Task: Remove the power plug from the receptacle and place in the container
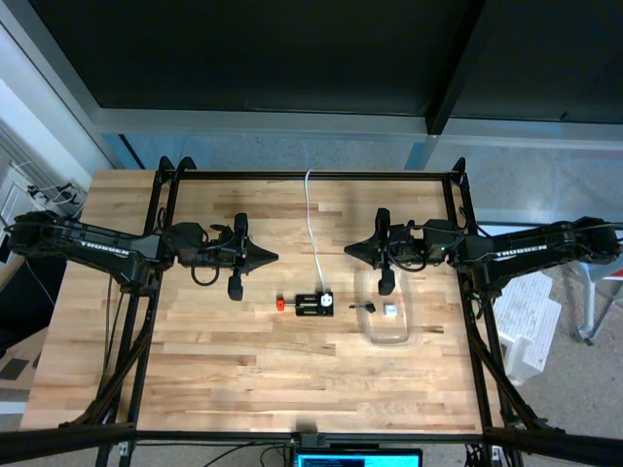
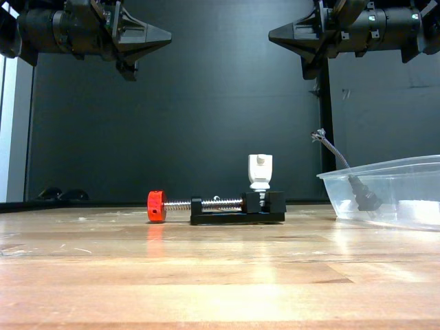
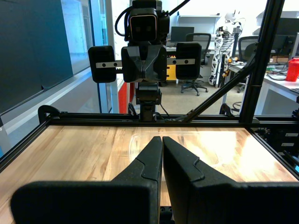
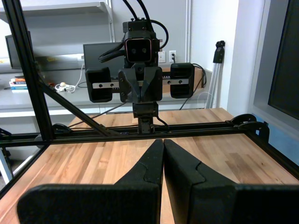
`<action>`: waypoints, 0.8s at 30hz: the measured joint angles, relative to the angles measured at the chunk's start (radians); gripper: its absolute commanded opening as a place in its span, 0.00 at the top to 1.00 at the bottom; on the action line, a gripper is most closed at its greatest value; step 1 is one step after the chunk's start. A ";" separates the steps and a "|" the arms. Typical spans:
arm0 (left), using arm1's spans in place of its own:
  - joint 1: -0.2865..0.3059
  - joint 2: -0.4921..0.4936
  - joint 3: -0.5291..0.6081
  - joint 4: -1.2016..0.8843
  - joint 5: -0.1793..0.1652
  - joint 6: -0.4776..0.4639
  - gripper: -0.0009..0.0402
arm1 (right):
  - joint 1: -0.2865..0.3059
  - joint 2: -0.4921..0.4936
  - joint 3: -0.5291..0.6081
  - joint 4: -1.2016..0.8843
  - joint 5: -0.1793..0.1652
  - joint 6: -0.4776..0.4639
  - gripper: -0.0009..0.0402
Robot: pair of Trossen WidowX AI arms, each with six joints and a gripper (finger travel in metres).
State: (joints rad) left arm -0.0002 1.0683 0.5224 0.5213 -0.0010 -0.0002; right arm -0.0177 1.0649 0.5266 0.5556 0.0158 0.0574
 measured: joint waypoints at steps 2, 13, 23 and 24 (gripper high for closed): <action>0.000 0.000 0.000 0.000 0.000 0.000 0.98 | 0.000 0.001 0.000 0.000 0.000 -0.006 0.98; 0.000 0.000 0.000 0.000 0.000 0.000 0.98 | 0.005 0.003 0.000 0.000 -0.009 -0.012 0.98; 0.000 0.000 0.000 0.000 0.000 0.000 0.98 | 0.014 0.003 0.000 0.002 -0.012 -0.011 0.98; 0.000 0.000 0.000 0.000 0.000 0.000 0.98 | 0.014 0.003 0.000 0.002 -0.012 -0.011 0.98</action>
State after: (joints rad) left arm -0.0002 1.0683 0.5224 0.5209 -0.0010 -0.0002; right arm -0.0040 1.0679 0.5266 0.5575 0.0036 0.0460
